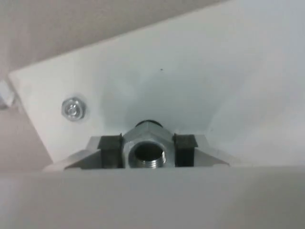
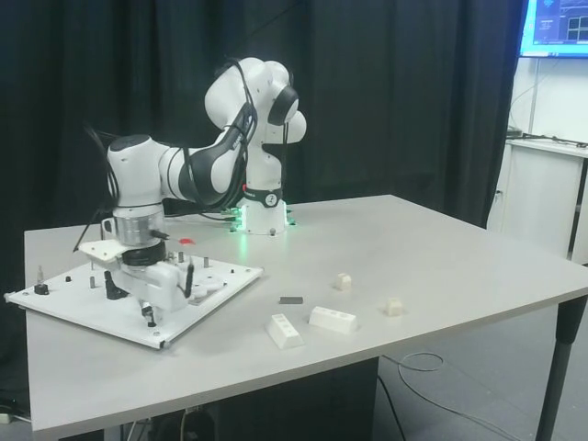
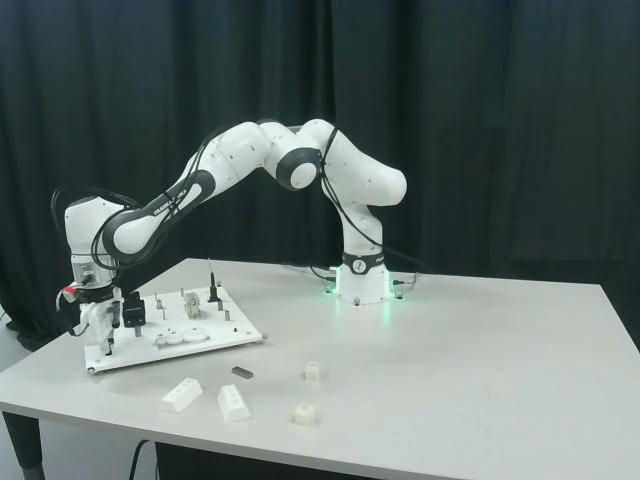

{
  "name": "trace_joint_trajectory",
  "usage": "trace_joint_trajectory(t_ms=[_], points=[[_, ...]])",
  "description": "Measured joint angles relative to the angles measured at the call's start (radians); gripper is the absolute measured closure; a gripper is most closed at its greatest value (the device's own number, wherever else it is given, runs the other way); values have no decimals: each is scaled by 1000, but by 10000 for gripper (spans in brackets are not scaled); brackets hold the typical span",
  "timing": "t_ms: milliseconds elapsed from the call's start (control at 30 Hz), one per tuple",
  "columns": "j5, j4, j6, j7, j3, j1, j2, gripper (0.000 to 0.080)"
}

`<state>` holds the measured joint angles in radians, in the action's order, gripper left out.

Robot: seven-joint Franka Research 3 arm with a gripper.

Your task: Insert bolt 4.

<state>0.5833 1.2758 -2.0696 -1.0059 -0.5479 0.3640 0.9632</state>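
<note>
claw (image 1: 147, 143): I pinch a hex-headed bolt (image 1: 147, 151) between my black pads | white board (image 1: 200, 76): right beneath my claw | second bolt (image 1: 73, 109): seated nearby in board

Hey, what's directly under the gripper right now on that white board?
The gripper holds a threaded metal piece between its black pads, low over the white board. Any hole beneath it is covered; only a bolt head shows nearby.
</note>
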Motion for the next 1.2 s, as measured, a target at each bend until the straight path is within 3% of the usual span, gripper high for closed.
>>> trace_joint_trajectory(t_ms=[633,1200], points=[[2,4,-10,-290,-1,-3,0,577],[-15,20,-33,-578,-24,-33,0,577]])
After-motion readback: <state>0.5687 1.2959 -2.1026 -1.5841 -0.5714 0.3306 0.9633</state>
